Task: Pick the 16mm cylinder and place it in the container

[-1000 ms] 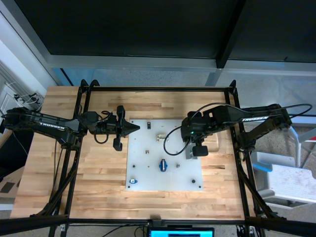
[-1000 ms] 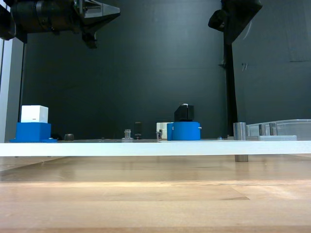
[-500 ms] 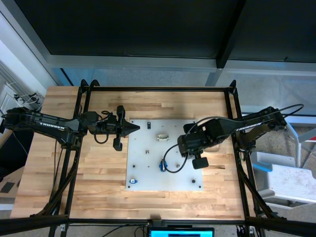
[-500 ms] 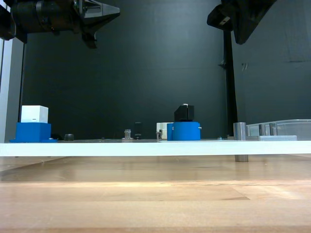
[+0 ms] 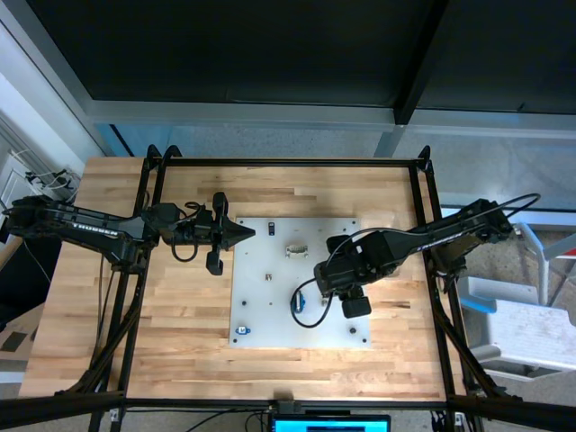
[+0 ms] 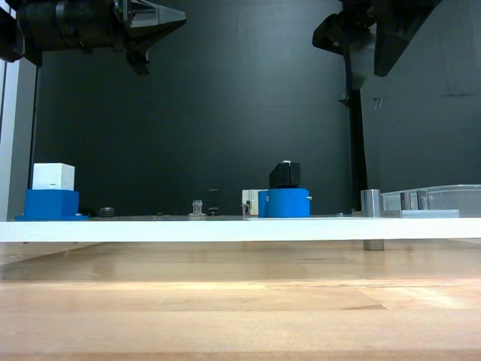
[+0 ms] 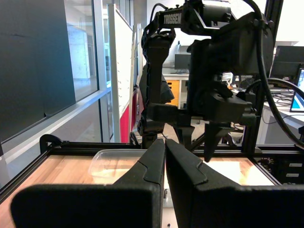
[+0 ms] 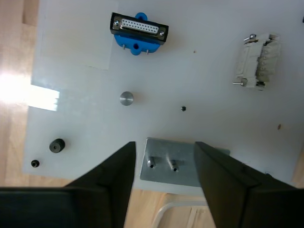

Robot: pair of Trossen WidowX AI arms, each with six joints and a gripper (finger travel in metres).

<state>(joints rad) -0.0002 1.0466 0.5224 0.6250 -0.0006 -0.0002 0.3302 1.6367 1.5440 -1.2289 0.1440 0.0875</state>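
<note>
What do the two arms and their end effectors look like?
Both arms are black with white TROSSEN lettering and looping black cables. The left end effector, at the board's left edge, and the right end effector, above it, have flat tapered black fingers.

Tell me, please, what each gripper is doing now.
Left gripper: shut, empty, raised at the board's left edge.
Right gripper: open, empty, above the board.

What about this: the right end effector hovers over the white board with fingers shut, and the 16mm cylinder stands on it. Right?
No: the right wrist view shows the right end effector hovering over the white board with fingers open; the 16mm cylinder stands on it. The left end effector is parked shut at its left edge.
</note>
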